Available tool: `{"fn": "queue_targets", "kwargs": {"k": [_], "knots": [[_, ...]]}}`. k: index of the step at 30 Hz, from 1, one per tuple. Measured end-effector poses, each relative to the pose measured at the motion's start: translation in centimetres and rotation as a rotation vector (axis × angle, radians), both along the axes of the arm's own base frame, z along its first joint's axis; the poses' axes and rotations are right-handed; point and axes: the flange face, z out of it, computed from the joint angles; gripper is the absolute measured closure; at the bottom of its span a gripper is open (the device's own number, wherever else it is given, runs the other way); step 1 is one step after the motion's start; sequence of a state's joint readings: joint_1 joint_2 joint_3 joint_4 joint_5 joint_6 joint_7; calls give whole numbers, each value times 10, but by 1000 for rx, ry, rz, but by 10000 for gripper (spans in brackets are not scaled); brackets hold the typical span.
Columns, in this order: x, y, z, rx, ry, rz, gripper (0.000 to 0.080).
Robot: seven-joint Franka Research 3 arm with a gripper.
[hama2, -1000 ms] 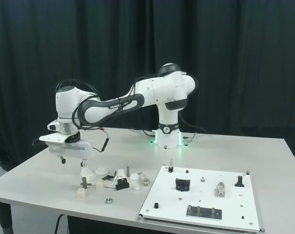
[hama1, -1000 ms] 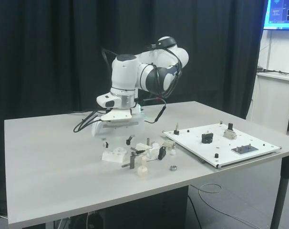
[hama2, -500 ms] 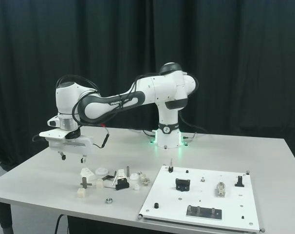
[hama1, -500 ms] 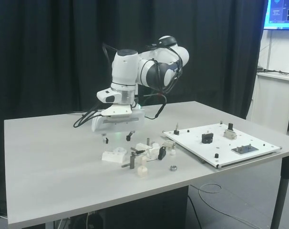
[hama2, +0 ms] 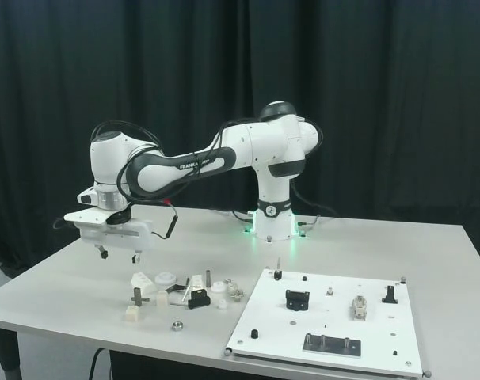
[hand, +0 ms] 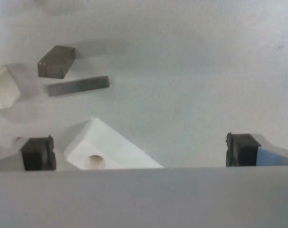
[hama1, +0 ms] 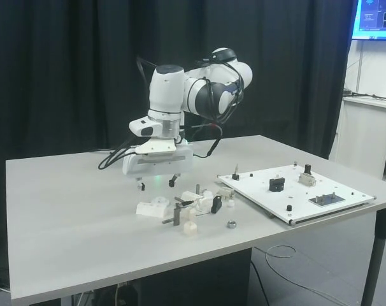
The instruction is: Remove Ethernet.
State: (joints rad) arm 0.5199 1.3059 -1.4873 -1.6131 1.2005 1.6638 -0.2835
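Wrist view: the gripper [hand: 139, 152] is seen with its two black fingertips [hand: 38, 153] spread wide apart and nothing held between them, above bare grey table [hand: 191, 71]. Below it a white block with a round hole [hand: 108, 149] is seen lying just beside one fingertip, and near it a small dark block [hand: 56, 61], a thin grey bar [hand: 77, 86] and part of another white piece [hand: 2, 88] are found. From the first room view, the white arm [hama1: 202, 95] is shown reaching out from its base, with the gripper [hama1: 156, 183] hung above the table, clear of the surface, over a cluster of loose small parts [hama1: 190, 207]. Beside that cluster a white board [hama1: 295, 191] is laid flat on the table, with several small fixtures mounted on it. The Ethernet plug cannot be told apart among the loose parts or the board fixtures. In the second room view the gripper [hama2: 118, 255] is seen above the end of the cluster farthest from the board [hama2: 327, 321].
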Motion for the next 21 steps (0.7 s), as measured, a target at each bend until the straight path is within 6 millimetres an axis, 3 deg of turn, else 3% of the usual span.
{"fn": "queue_targets", "kwargs": {"k": [13, 21], "knots": [[-6, 1, -2, 28, 23, -8, 3], [-16, 14, 3, 98, 77, -24, 3]]}}
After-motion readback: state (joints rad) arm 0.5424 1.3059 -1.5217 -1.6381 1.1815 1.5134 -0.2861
